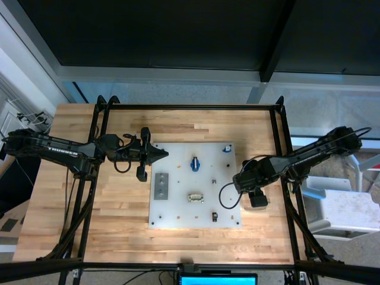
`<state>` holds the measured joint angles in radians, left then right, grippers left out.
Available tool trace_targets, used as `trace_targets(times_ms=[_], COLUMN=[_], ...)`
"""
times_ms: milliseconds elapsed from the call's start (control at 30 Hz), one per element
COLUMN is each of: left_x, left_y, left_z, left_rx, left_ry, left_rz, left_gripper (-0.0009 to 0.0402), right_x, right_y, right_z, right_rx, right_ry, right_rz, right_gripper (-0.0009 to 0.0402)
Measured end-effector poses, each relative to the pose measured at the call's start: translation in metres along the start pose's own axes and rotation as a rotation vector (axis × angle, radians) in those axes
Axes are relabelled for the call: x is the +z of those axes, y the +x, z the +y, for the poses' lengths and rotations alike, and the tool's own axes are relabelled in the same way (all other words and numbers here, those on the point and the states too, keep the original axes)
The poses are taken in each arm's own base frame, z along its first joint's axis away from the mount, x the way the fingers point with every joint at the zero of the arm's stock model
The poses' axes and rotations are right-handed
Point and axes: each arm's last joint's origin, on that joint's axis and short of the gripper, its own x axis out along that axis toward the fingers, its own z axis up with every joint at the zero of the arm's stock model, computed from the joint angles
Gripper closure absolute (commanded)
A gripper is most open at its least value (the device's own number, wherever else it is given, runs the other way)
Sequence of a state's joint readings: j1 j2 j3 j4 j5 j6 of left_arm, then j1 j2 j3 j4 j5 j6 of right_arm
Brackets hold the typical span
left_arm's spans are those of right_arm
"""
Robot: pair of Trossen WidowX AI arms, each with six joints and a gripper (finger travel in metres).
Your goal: Pick the 16mm bar and place in it's hole on the taskboard
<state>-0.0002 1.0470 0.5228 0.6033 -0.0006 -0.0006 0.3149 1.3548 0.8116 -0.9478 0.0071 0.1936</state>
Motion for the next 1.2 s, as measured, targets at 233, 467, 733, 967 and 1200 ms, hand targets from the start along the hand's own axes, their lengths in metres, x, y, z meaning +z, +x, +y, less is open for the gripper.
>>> trace_targets(times_ms=[233, 467, 733, 967, 1200], left_x=[0.0, 0.0, 0.0, 0.0, 0.0], left_y=[0.0, 0.0, 0.0, 0.0, 0.0], left_z=[0.0, 0.0, 0.0, 0.0, 0.0], left_rx=[0.0, 0.0, 0.0, 0.0, 0.0], left_ry=[0.0, 0.0, 0.0, 0.0, 0.0], left_rz=[0.0, 0.0, 0.0, 0.0, 0.0], left_gripper=[0.0393, 0.0393, 0.0393, 0.0393, 0.0393], right_x=[0.0, 0.0, -0.001, -0.001, -0.001], right_y=[0.014, 0.02, 0.021, 0.025, 0.025], right_z=[0.0, 0.001, 0.0, 0.0, 0.0], right_rx=[0.0, 0.001, 0.001, -0.001, 0.001], right_ry=[-0.001, 0.005, -0.008, -0.003, -0.006], right_rz=[0.001, -0.006, -0.004, -0.006, -0.005], right_gripper=[0.0162, 0.0185, 0.0246, 0.0386, 0.0394])
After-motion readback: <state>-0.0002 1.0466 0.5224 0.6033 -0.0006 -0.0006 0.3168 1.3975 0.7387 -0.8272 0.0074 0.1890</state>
